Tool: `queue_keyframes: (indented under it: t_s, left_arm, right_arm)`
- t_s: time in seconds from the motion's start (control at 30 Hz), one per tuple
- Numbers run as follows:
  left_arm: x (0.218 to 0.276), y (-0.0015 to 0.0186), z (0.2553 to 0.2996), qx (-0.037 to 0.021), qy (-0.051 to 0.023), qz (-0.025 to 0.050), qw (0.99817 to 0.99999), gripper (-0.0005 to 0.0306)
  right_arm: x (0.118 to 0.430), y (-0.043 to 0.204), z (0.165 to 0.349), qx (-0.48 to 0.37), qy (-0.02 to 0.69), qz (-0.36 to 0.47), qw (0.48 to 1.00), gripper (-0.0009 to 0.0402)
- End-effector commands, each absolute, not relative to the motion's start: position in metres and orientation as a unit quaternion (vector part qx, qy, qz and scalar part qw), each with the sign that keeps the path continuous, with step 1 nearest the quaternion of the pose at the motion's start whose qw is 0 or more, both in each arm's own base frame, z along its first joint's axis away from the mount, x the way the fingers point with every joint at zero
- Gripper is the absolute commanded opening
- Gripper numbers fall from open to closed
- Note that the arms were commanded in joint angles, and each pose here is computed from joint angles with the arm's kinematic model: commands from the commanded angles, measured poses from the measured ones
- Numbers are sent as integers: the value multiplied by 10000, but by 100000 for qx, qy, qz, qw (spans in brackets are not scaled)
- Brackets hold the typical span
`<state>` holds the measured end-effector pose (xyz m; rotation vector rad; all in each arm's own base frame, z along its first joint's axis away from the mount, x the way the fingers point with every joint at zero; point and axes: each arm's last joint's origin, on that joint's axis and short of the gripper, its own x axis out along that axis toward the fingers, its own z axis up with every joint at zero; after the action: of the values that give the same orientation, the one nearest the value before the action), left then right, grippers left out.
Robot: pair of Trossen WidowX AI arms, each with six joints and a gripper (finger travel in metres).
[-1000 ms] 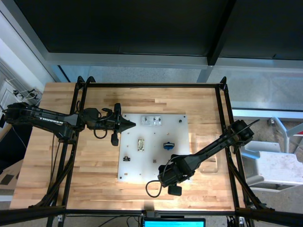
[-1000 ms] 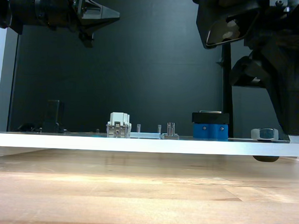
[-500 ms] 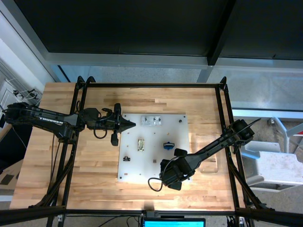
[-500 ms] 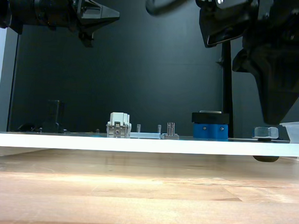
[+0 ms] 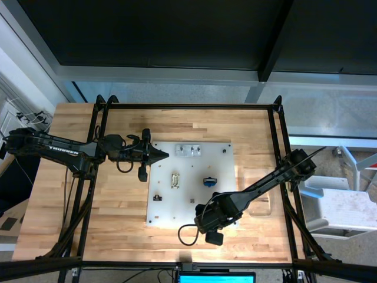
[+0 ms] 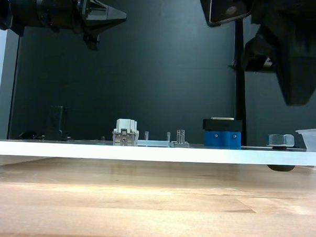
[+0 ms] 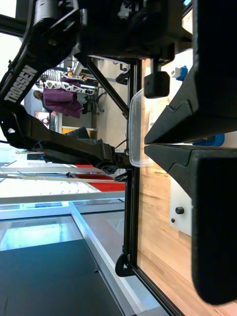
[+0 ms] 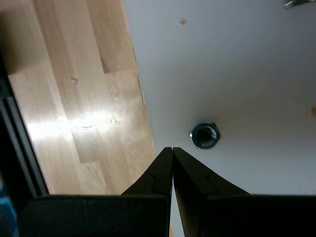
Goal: Unfasten the M12 fastener and place in the container
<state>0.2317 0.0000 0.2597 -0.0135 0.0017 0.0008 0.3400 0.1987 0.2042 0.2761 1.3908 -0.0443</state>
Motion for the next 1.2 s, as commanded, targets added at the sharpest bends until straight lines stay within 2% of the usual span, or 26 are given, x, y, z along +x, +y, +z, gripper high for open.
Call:
queue_keyframes:
  t_s: [0.03,0.47,1.0,1.2]
  left_arm:
    - [2318,0,2599,-658,47,38,99998,0]
    - [2318,1,2599,-658,47,58,99998,0]
    - [2318,1,2599,-658,47,58,99998,0]
    - [2318,0,2599,-658,47,38,99998,0]
  right_arm:
    - [3424,2014,1943,11753,64489,-1703,75499,0]
    - [3389,1983,1832,10723,65225,-2523,74996,0]
    - [3383,1959,1829,9340,64734,-4601,75506,0]
    - [3291,1834,1892,4773,63056,-16850,75612,0]
